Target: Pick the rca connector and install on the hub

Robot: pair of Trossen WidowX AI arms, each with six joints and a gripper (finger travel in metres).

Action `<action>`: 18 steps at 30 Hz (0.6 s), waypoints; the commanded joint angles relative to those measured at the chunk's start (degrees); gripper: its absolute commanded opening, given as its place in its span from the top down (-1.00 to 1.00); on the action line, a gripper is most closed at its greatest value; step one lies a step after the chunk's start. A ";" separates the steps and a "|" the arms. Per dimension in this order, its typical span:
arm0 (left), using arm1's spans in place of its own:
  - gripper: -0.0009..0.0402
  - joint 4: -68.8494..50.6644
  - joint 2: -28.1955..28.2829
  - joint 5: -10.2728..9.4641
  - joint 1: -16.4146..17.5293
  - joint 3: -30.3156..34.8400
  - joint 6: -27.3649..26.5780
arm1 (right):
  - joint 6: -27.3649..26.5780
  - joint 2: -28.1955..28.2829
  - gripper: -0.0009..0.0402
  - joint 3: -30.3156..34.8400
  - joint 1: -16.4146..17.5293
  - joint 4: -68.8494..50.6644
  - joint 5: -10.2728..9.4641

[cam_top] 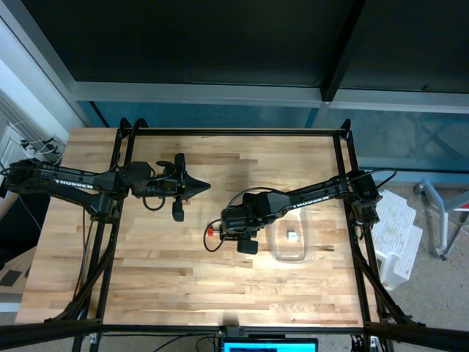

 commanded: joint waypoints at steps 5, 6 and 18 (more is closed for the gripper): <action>0.96 0.02 0.00 0.02 0.00 0.02 0.00 | 0.09 0.00 0.41 0.02 0.04 -0.04 0.00; 0.96 0.02 0.00 0.02 0.00 0.02 0.00 | 0.13 0.00 0.38 0.00 0.04 -0.04 0.02; 0.96 0.02 0.00 0.02 0.00 0.02 0.00 | 0.42 -0.02 0.22 0.02 0.04 -0.02 0.02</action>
